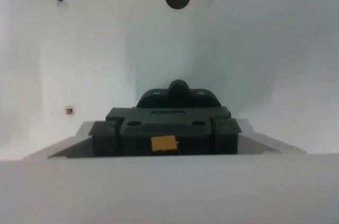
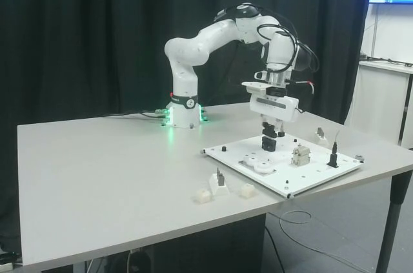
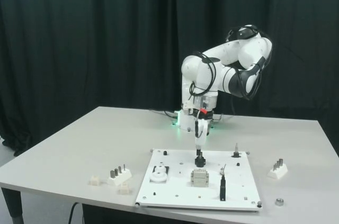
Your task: Insert D-SUB.
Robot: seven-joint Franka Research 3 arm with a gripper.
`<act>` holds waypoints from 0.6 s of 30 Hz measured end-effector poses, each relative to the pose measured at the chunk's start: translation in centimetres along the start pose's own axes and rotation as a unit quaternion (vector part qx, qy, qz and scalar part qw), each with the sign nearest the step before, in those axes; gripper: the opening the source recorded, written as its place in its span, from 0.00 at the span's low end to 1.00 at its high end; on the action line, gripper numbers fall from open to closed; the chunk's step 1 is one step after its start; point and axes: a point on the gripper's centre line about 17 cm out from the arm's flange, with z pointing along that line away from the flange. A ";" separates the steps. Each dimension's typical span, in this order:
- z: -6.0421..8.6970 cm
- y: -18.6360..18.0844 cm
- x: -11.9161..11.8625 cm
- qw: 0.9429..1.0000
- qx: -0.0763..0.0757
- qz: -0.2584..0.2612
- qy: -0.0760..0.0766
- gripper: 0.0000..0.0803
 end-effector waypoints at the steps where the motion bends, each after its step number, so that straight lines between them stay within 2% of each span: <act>1: 0.0 0.0 0.0 1.000 0.000 0.000 0.000 0.47; 13: 0.6 0.2 -0.2 1.000 -0.001 -0.003 0.003 0.47; 18: 0.6 0.1 -0.3 1.000 0.004 -0.002 0.002 0.47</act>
